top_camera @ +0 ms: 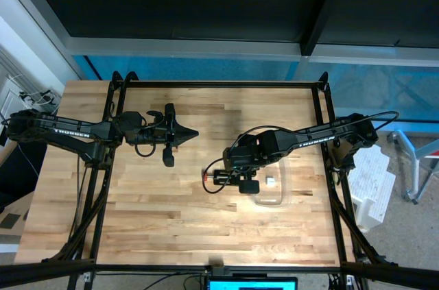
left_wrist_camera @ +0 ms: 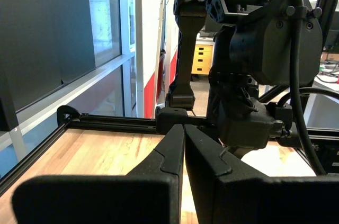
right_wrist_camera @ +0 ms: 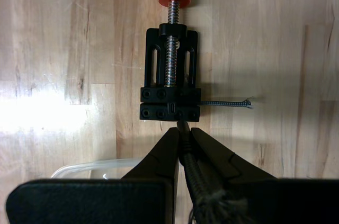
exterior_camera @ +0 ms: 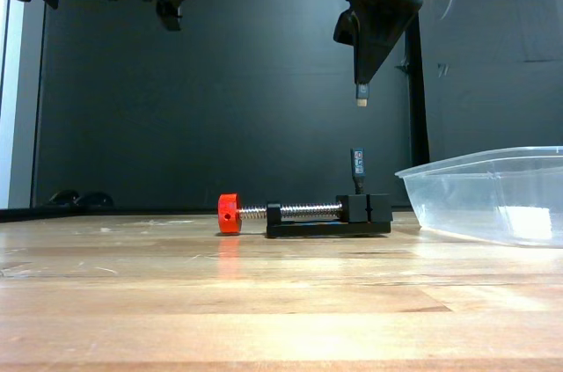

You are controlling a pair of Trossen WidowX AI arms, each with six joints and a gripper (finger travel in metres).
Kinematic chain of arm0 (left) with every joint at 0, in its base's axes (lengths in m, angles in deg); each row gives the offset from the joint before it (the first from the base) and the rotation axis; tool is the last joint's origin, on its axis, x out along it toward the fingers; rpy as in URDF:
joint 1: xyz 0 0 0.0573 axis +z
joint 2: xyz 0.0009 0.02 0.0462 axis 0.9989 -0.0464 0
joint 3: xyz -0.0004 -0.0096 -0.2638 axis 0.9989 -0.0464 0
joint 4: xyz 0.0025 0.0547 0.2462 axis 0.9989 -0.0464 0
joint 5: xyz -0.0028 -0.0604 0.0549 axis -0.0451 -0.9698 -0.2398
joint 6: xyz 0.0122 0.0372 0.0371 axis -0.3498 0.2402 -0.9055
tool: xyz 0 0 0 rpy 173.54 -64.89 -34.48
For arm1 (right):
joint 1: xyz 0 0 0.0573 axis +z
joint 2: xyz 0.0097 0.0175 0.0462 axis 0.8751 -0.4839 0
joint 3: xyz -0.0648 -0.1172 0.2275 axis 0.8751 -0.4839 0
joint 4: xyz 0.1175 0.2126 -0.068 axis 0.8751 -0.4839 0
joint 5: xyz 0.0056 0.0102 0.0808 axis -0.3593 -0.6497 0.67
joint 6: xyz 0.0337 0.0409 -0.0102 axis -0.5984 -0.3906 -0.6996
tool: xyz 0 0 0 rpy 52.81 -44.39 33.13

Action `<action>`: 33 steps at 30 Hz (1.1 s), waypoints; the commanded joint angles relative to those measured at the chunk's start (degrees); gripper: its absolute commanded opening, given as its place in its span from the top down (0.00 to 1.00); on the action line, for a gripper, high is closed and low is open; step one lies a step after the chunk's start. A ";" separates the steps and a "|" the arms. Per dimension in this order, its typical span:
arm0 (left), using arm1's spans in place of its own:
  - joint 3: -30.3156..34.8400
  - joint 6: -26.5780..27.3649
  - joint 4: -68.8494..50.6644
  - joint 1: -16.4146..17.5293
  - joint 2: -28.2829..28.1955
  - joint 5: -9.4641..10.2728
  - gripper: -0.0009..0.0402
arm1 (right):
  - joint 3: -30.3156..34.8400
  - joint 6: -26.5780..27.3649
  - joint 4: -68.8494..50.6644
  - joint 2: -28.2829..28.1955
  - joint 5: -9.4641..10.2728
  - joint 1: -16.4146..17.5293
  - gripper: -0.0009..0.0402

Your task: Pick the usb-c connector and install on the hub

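The hub (exterior_camera: pixel 330 215) lies flat on the table, a black block (right_wrist_camera: pixel 170 83) with a threaded screw and an orange-red knob (exterior_camera: pixel 229 213) at its left end; a thin grey cord (right_wrist_camera: pixel 228 104) sticks out of its side. My right gripper (exterior_camera: pixel 361 82) hangs point-down well above the hub's block end. It is shut on the usb-c connector (exterior_camera: pixel 361 93), a tiny dark piece with a pale tip. In the right wrist view the connector (right_wrist_camera: pixel 183 138) sits pinched between the fingers just short of the block. My left gripper (top_camera: pixel 188 134) is parked up high at the left, shut and empty.
A clear plastic tray (exterior_camera: pixel 493 192) stands just right of the hub, with a small whitish piece (top_camera: pixel 270 181) inside it. Black frame rails (top_camera: pixel 219 84) run along the table's back and sides.
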 commanded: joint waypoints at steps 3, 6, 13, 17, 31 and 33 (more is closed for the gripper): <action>0.02 -0.02 -0.02 0.02 -0.02 -0.02 0.98 | 0.76 0.17 0.39 -1.75 -0.02 -0.09 0.98; 0.02 -0.02 0.04 0.02 -0.02 -0.02 0.98 | 0.68 0.13 0.42 -1.75 -0.02 -0.13 0.98; 0.02 -0.02 0.00 0.02 -0.02 -0.02 0.98 | 0.61 0.33 0.98 -3.41 0.00 -0.15 0.98; 0.02 -0.02 -0.02 0.02 -0.02 -0.02 0.98 | 0.61 0.79 1.40 -3.96 0.02 -0.15 0.98; 0.02 -0.02 0.02 0.02 -0.02 -0.02 0.98 | 0.00 -0.33 1.77 -4.48 0.11 -0.04 0.98; 0.02 -0.02 0.00 0.02 -0.02 -0.02 0.98 | -0.11 -0.28 1.84 -4.48 0.04 -0.02 0.98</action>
